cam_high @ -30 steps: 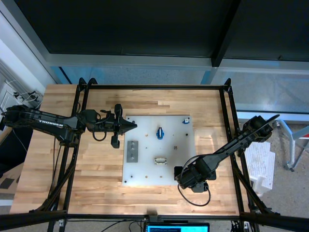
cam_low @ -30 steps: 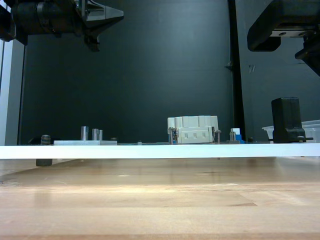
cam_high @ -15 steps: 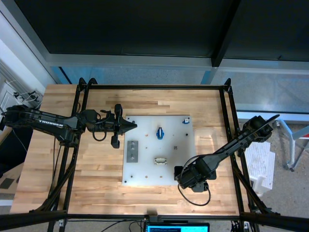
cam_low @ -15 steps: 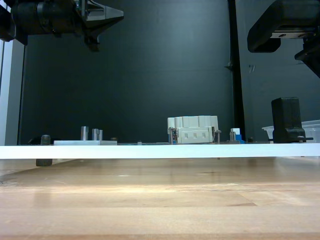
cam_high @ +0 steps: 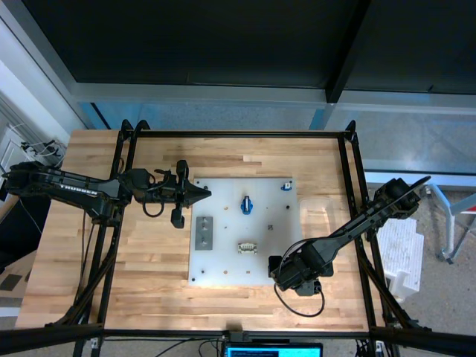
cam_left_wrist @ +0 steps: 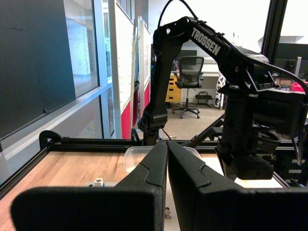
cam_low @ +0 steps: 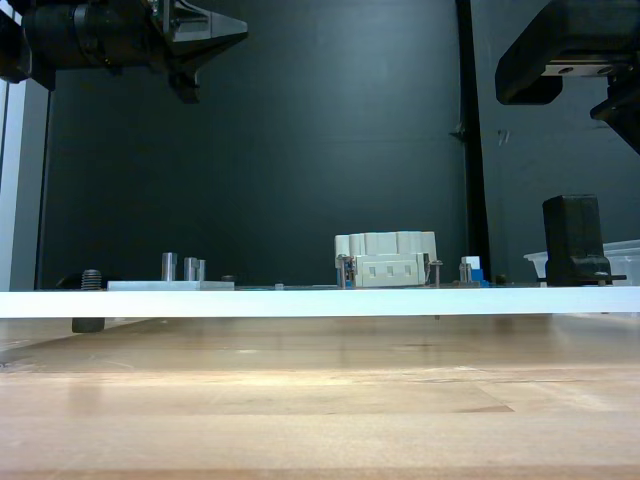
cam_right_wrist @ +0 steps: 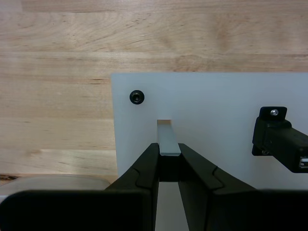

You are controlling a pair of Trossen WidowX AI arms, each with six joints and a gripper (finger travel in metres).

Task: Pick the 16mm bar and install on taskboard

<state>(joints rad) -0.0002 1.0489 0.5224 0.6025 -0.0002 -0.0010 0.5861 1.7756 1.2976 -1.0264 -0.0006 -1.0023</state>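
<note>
Grey bar [cam_right_wrist: 169, 140] is being pinched by the right gripper [cam_right_wrist: 168, 154] over the taskboard [cam_right_wrist: 216, 115], beside its near right corner screw [cam_right_wrist: 137, 97]; contact with the board cannot be told. Farther back, the left gripper [cam_left_wrist: 166, 149] is being held over the board's far left edge, fingers pressed together.

Wooden table [cam_high: 149, 282], clear tray [cam_left_wrist: 134, 156], office chair [cam_left_wrist: 190, 84]
</note>
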